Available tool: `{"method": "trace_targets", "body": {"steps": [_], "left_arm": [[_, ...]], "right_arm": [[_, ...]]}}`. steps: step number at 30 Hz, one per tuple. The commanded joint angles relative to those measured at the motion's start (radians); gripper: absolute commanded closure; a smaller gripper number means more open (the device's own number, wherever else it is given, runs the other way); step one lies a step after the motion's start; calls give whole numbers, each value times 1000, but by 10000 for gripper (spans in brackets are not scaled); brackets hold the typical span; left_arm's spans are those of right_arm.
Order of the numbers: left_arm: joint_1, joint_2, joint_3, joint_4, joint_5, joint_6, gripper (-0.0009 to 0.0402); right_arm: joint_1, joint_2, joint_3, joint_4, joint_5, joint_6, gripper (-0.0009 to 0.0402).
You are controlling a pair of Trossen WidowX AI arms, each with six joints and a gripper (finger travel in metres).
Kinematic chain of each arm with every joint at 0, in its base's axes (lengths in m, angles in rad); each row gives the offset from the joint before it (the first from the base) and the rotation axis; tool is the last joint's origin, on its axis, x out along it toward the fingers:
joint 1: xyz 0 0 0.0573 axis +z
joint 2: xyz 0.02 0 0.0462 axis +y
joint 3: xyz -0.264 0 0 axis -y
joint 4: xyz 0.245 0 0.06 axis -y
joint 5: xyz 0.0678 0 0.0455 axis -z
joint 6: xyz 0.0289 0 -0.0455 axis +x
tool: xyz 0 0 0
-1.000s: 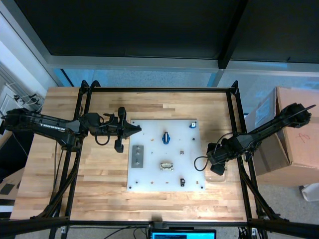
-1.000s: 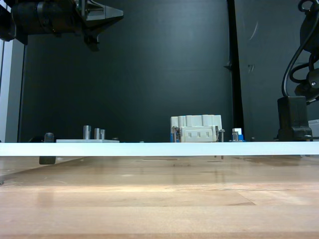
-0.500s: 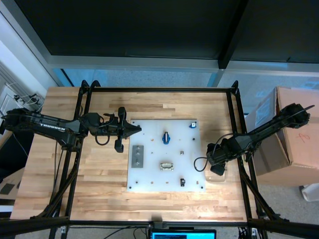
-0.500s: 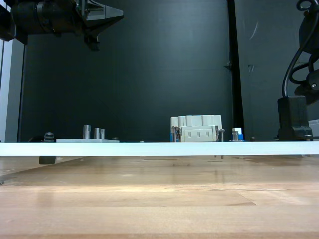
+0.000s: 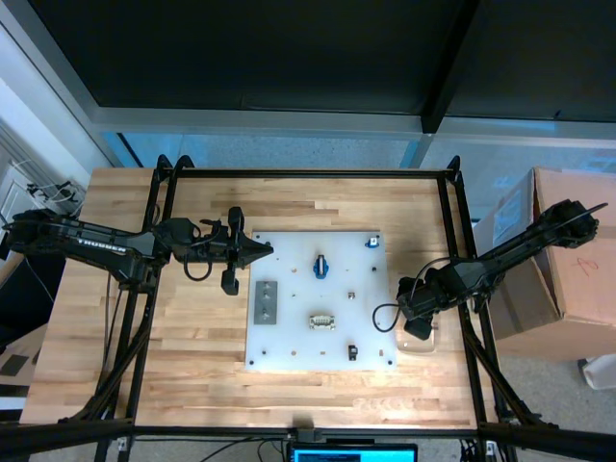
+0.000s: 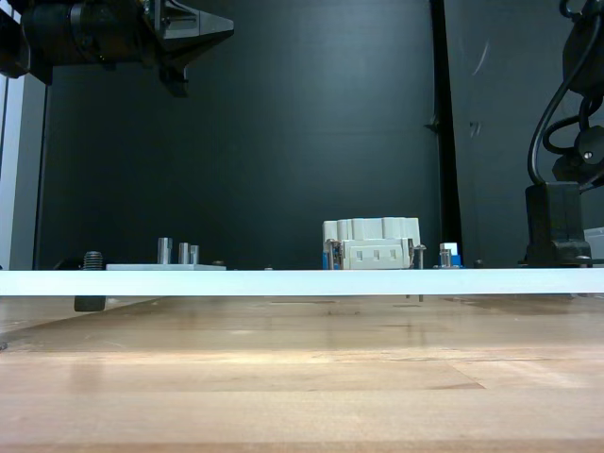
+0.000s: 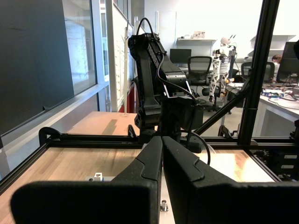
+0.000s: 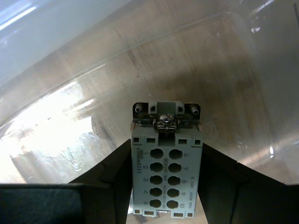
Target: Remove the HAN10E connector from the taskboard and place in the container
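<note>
The HAN10E connector [image 8: 166,163], a pale grey block with numbered pin holes and a metal screw clamp, is held upright with my right gripper [image 8: 166,148] shut on it. It hangs inside the clear plastic container [image 8: 233,70]. From above, the right gripper [image 5: 416,325] sits over that container [image 5: 426,344], just off the right edge of the white taskboard [image 5: 289,346]. A beige connector housing [image 5: 322,321] stays seated on the board, also seen in the low view [image 6: 372,243]. My left gripper [image 5: 265,248] is shut and empty, hovering high over the board's far left corner [image 6: 222,25].
On the board are a grey metal plate with pegs [image 5: 265,300], a blue part [image 5: 320,267] and a small black part [image 5: 353,351]. A black frame surrounds the table. A cardboard box [image 5: 568,260] stands beyond the right edge.
The right arm has shifted very slightly, its cable moving a little, with the connector still held over the container. The left arm has not moved.
</note>
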Motion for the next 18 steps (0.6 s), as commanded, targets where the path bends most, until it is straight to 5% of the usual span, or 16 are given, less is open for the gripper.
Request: {"method": "trace_targets", "body": {"steps": [1, 9, 18], "left_arm": [[0, 0, 0, 0, 0, 0, 393], [0, 0, 0, 0, 0, 0, 393], [0, 0, 0, 0, 0, 0, 393]], "right_arm": [[0, -3, 9, 3, 3, 0, 182], [0, -3, 80, -61, 19, -3, 37], [0, -3, 305, -267, 24, -50, 64]]}}
